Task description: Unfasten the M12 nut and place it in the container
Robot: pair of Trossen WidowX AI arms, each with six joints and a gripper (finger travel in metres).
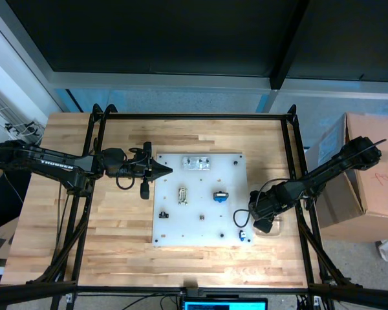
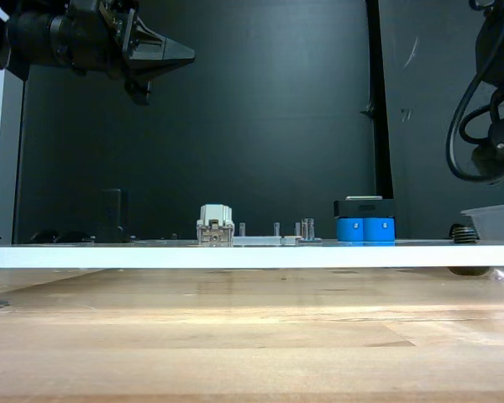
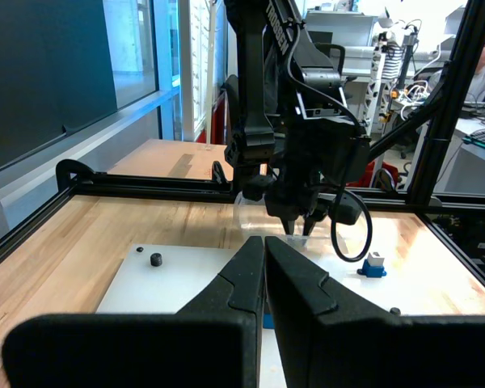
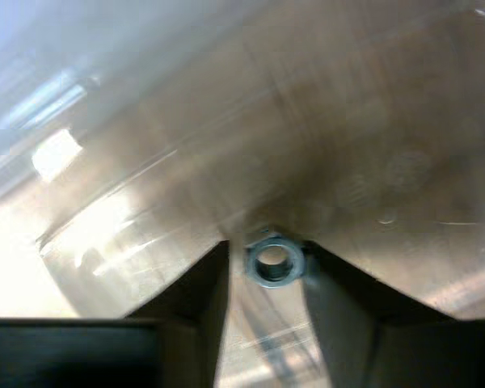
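Looking down the right wrist camera, I find the small silver M12 nut [image 4: 275, 261] lying flat with its hole toward the lens on the floor of the clear plastic container [image 4: 372, 145]. It sits just at the tips of the right arm's black two-fingered gripper [image 4: 267, 244]. That claw is only a little way open. There is a sliver of daylight between the nut and one finger, and I cannot tell whether the other finger is touching it. The nut does not look pinched.

From the high view, the right arm reaches in from the table's right edge and hangs over the container, which stands on the pale wooden table [image 1: 116, 245] just beside the near right corner of the square white task board [image 1: 200, 194].

At table height, the short black ribbed stud [image 2: 464, 235] stands at the board's right end with its ribs showing and nothing on top, in front of the container wall.

The left arm's black pointed gripper [image 1: 160, 170] is held high near the board's far left edge, pointing inward toward the right arm. Its own camera shows the two fingers [image 3: 234, 291] pressed together along one seam, with nothing between them.

Also on the board I see a pair of blue blocks with a black cap [image 2: 365, 225] and a small grey-white connector housing [image 2: 215, 227]. A brown cardboard box [image 1: 368, 174] stands off the table's right side.
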